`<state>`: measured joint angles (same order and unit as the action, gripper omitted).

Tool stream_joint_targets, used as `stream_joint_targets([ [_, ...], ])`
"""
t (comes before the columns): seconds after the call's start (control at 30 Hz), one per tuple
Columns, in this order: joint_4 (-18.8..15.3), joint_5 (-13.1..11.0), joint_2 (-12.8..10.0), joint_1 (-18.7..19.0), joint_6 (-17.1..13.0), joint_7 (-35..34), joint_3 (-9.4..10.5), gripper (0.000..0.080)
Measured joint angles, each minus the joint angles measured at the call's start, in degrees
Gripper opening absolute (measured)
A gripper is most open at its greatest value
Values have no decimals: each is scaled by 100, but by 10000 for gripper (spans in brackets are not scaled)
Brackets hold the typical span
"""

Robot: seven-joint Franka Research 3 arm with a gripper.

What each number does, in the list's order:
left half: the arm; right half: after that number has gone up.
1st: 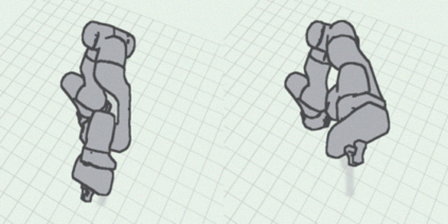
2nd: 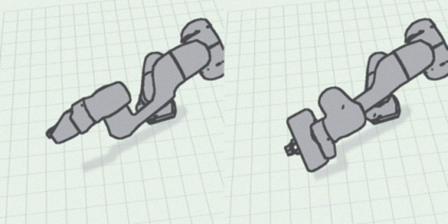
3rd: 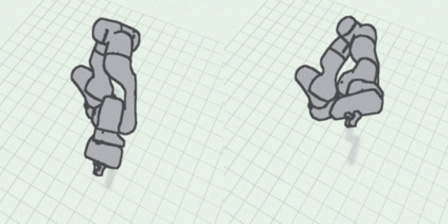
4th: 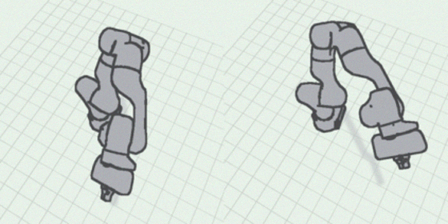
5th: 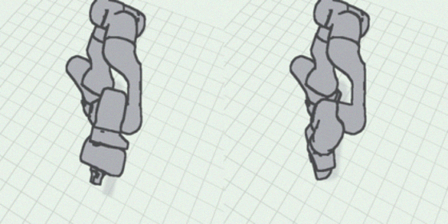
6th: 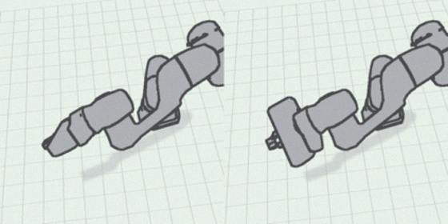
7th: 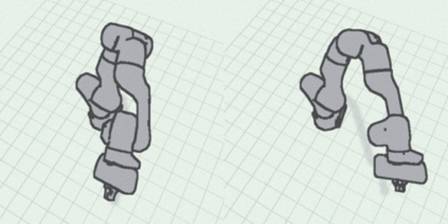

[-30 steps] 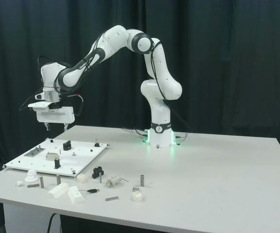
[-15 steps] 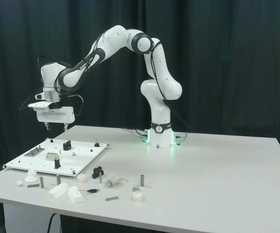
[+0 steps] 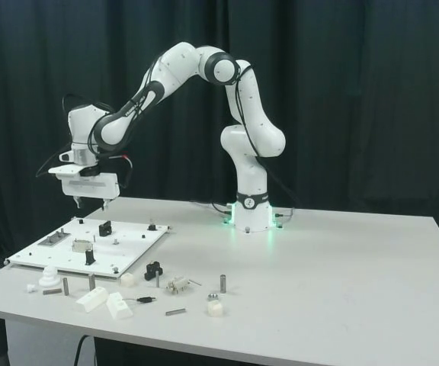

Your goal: Remove square peg 1.

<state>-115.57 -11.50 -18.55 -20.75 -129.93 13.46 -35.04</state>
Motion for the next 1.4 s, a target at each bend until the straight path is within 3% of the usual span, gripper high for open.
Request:
stream_joint_targets([
  [0.33,-434,-117,-14,8,-717,8,10,800],
  [0.57,-591,-212,-104,8,-1010,15,32,800],
  [0.93,-576,-578,-424,10,-1267,150,124,800],
  [1.4,-290,-1045,-907,9,-1322,481,168,800],
])
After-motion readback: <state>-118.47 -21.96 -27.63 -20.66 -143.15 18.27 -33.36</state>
